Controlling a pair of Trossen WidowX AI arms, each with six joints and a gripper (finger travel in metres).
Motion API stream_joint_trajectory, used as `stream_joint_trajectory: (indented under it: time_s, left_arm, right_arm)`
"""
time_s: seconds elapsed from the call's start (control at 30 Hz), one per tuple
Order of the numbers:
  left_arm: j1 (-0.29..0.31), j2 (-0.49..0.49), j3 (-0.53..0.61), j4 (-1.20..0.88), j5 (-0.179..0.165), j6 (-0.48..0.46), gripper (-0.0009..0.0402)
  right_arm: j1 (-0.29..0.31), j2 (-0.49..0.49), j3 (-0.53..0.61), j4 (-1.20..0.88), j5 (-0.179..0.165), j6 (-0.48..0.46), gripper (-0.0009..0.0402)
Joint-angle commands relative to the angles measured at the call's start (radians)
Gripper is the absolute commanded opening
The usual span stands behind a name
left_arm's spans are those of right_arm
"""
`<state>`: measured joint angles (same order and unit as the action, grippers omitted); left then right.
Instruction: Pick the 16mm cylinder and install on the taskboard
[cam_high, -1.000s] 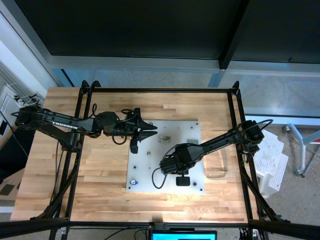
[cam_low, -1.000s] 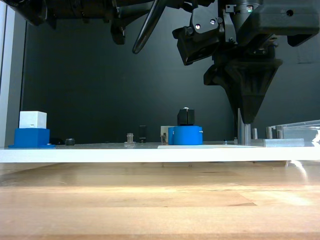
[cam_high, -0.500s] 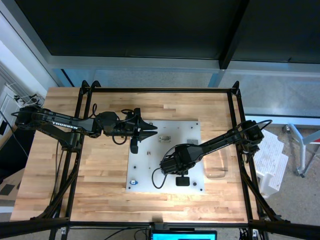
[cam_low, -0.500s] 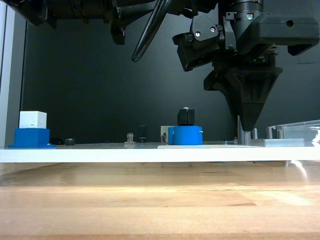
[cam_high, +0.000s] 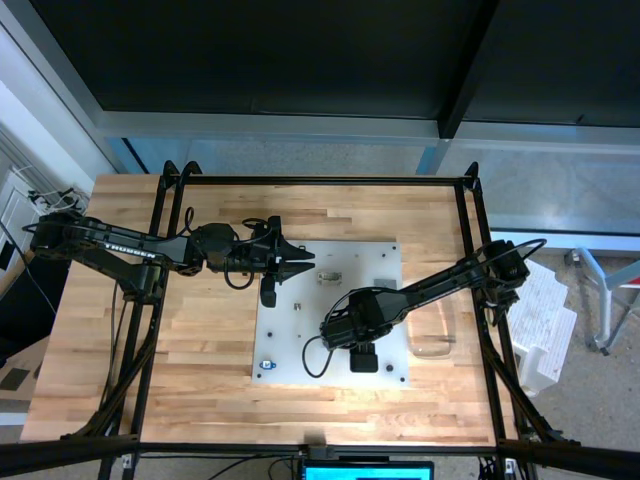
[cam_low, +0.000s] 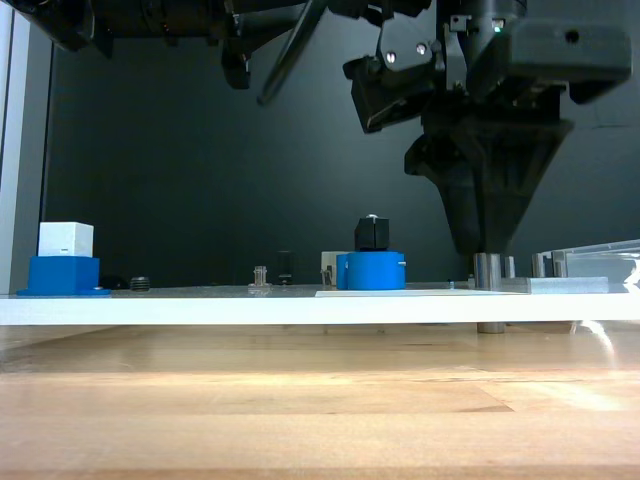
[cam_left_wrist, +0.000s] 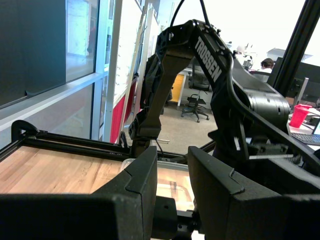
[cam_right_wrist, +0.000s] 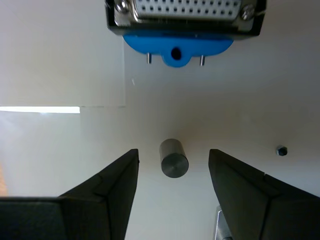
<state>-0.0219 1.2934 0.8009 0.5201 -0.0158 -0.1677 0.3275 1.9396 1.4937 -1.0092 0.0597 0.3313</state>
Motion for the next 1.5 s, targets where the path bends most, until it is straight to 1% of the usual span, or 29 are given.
stream_joint_trajectory:
  time_s: [0.03,0.1,0.23,0.37,0.53,0.7,0.9,1.07,1.2,1.4,1.43,1.5]
  left_arm:
    - [0.000,0.000,0.000,0.001,0.000,0.000,0.0081]
    - [0.000,0.000,0.000,0.001,0.000,0.000,0.0081]
    - [0.000,0.000,0.000,0.001,0.000,0.000,0.0081]
    - [0.000,0.000,0.000,0.001,0.000,0.000,0.0081]
    - [0.000,0.000,0.000,0.001,0.000,0.000,0.0081]
    - [0.000,0.000,0.000,0.001,0.000,0.000,0.0081]
    - [0.000,0.000,0.000,0.001,0.000,0.000,0.0081]
    - [0.000,0.000,0.000,0.000,0.000,0.000,0.0081]
    - [0.000,0.000,0.000,0.001,0.000,0.001,0.0081]
    - [0.000,0.000,0.000,0.001,0.000,0.000,0.0081]
    - [0.000,0.000,0.000,0.001,0.000,0.000,0.0081]
    - [0.000,0.000,0.000,0.001,-0.001,0.000,0.0081]
  right_arm:
    - [-0.001,-0.038,0.001,0.002,0.030,-0.008,0.0204]
    - [-0.002,-0.069,0.001,0.006,0.056,-0.025,0.0201]
    - [-0.013,-0.124,-0.001,0.012,0.080,-0.045,0.0188]
    - [-0.031,-0.192,-0.030,0.066,0.082,-0.061,0.0169]
    - [-0.061,-0.310,-0.126,0.194,0.081,-0.087,0.0143]
    - [-0.105,-0.441,-0.225,0.330,0.083,-0.105,0.0122]
    - [-0.159,-0.565,-0.295,0.442,0.083,-0.145,0.0100]
    - [-0.183,-0.671,-0.385,0.610,0.082,-0.218,0.0074]
    - [-0.207,-0.755,-0.476,0.766,0.079,-0.235,0.0048]
    - [-0.248,-0.830,-0.571,0.903,0.075,-0.237,0.0012]
    - [-0.256,-0.842,-0.591,0.938,0.065,-0.236,0.0005]
    - [-0.277,-0.864,-0.635,1.022,0.027,-0.235,-0.0002]
